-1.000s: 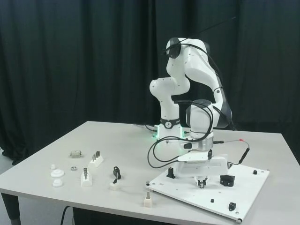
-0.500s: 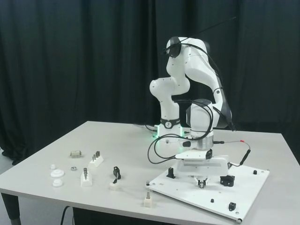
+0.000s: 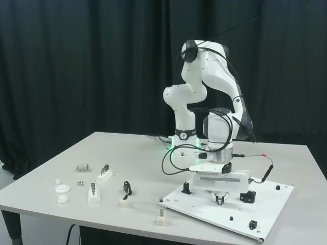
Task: Insert BNC.
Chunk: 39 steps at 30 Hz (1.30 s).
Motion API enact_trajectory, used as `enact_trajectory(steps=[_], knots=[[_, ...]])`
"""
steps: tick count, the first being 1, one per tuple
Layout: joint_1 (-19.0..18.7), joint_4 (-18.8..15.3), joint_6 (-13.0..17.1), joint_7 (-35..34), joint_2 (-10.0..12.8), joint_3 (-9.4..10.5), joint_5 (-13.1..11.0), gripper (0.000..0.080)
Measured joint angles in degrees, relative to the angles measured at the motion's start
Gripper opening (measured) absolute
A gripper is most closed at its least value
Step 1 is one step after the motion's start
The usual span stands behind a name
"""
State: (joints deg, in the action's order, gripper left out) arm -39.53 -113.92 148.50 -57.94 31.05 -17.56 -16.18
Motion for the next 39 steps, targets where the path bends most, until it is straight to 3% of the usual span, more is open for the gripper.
enact_trajectory(steps=[21, 36, 37, 39], knots=[[-0.1, 0.0, 0.0, -10.6, 0.0, 0.01, 0.1, 0.0124], [-0.1, 0.1, 0.0, -11.4, 0.1, 0.02, 0.1, 0.0124], [-0.1, 0.1, 0.0, -11.4, 0.2, 0.02, 0.1, 0.0171], [-0.1, 0.1, 0.0, -11.4, 0.2, 0.03, 0.1, 0.0171]])
